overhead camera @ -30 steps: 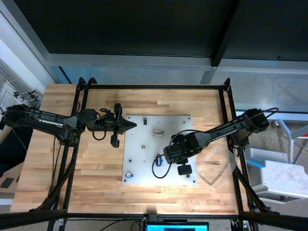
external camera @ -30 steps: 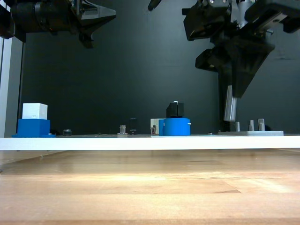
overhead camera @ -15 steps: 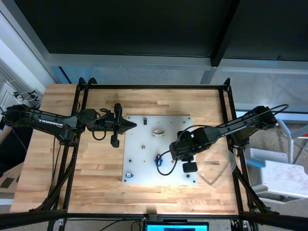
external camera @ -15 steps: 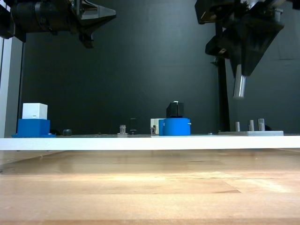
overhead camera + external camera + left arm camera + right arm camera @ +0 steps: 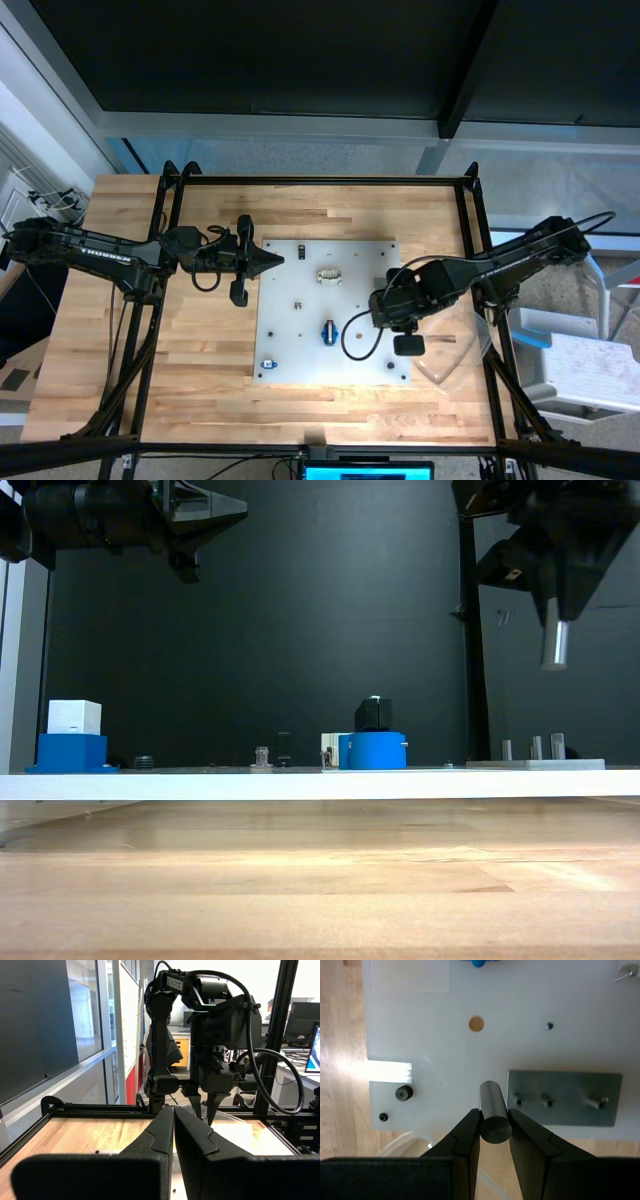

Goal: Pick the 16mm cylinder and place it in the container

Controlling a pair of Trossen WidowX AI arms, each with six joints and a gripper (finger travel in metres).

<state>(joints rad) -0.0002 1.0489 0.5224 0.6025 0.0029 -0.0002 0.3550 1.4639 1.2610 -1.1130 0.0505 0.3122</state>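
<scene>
1. My right gripper (image 5: 494,1117) pinches the 16mm cylinder (image 5: 492,1105) by its upper end. The peg hangs straight down, leaving its lower end free for a clean release.
2. The cylinder is held high above the white board (image 5: 300,330), over the part near its right edge. It hangs beside the grey block (image 5: 580,1085) rather than over it. I judge the height is there so that the peg clears the small pins standing up from that block.
3. The container (image 5: 455,350) lies on the wood just off the board's right edge, towards the near corner. The gripper is not over it yet, so I read this step as the carry, with the pick done and the drop to come.
4. My left gripper (image 5: 173,1112) hovers above the board's left edge, towards its far end, with its fingers pressed together on nothing. It is parked there, clear of the working arm's path.
5. Next I need to cross the board's right edge and come down low over the tray before letting go. The tray is shallow and the peg is round, so from this height I expect it could bounce or roll out.
</scene>
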